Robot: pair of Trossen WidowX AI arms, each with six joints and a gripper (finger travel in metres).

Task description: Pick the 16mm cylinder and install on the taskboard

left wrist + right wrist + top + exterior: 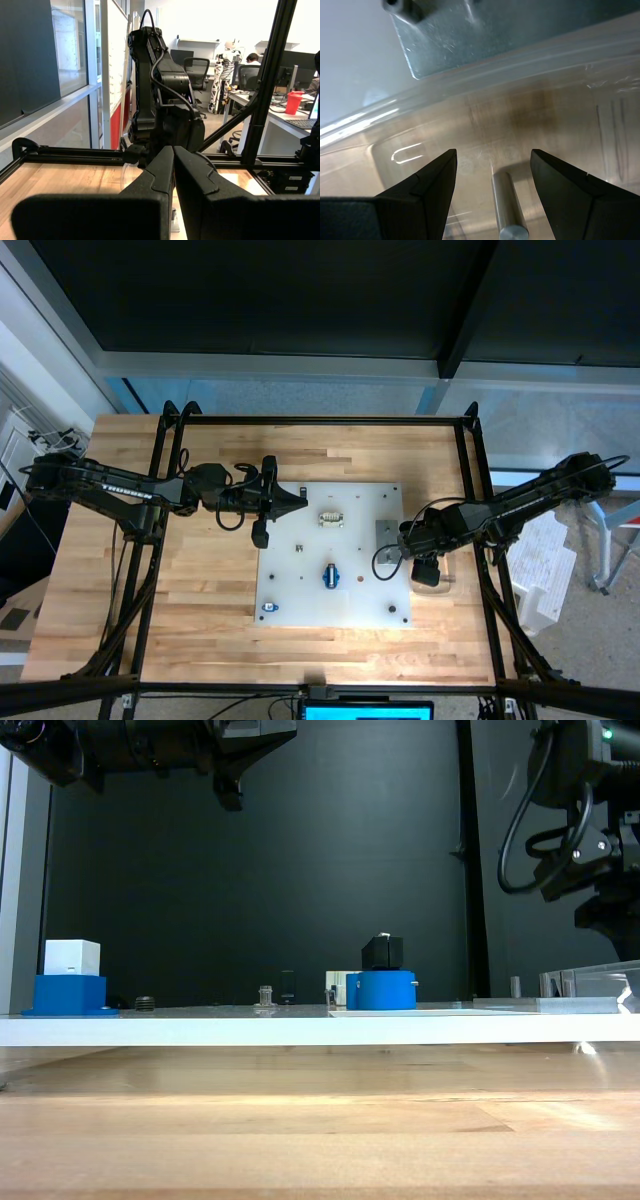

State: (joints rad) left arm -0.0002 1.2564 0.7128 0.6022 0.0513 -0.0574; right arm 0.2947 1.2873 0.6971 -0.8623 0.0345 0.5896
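The cylinder (509,207) lies in the clear tray (560,90) just right of the taskboard (300,585), under the right pincer (492,160) with its fingers apart, while the left pincer (300,498), fingers together, hangs above the board's far left part.

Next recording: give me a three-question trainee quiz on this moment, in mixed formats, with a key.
1. True or false: the left pincer is shut and held high, clear of the taskboard.
2. Multiple choice: the 16mm cylinder lies A) in the clear tray; B) seated in the taskboard; C) gripped by the left pincer.
3. Fill in: the right pincer, over the tray and straddling the cylinder, is ____.
Key: 1 true; 2 A; 3 open.
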